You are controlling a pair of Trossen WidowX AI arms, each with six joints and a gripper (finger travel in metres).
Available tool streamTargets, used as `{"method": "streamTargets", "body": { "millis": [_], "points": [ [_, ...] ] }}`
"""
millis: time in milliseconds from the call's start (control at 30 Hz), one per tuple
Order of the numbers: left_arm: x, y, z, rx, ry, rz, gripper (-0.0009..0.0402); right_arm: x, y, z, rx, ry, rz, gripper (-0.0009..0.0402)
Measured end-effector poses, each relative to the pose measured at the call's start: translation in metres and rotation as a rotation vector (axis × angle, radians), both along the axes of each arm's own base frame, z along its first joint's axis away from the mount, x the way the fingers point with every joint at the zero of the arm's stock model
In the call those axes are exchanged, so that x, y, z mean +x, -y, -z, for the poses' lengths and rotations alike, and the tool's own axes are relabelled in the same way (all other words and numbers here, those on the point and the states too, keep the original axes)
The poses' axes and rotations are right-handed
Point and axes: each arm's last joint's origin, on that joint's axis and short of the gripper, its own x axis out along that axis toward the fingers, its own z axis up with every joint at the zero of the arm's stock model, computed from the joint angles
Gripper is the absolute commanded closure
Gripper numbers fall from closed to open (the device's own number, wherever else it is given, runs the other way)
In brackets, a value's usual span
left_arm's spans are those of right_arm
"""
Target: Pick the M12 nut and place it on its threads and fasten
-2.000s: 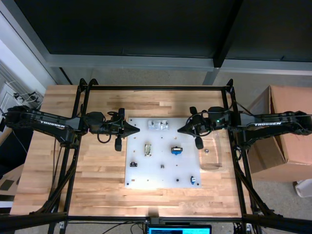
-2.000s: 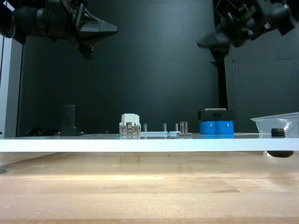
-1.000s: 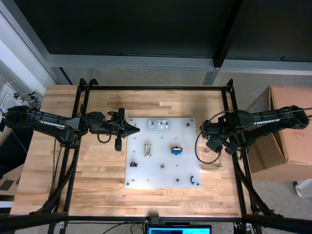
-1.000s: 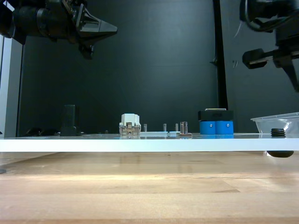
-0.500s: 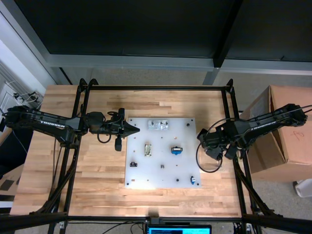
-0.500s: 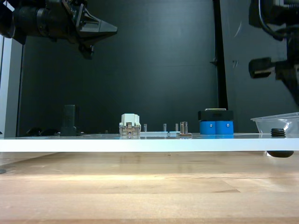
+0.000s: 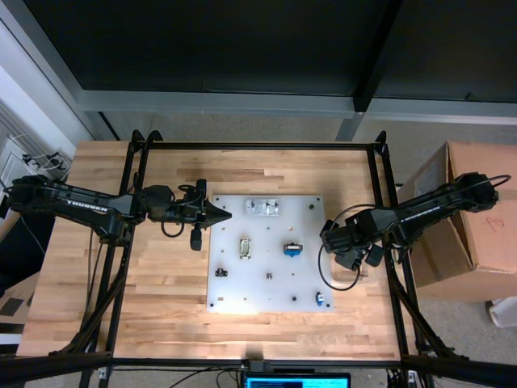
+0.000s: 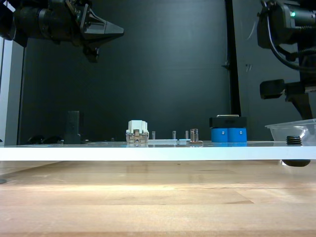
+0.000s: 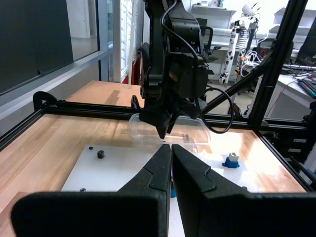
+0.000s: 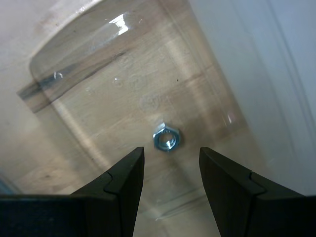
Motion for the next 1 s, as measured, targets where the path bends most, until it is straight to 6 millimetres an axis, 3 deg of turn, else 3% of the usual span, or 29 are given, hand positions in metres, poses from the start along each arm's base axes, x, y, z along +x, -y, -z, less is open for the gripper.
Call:
{"method": "streamTargets", "body": {
  "millis": [533,1000],
  "points": [
    [0.000,0.000,0.000,0.000,0.000,0.000,0.0393,-0.005,0.001,0.026,-0.001,0.009,-0.079,0.0240],
    [0.000,0.000,0.000,0.000,0.000,0.000,0.0393,-0.006,0.001,0.029,0.000,0.010,-0.077,0.0240]
  ]
}}
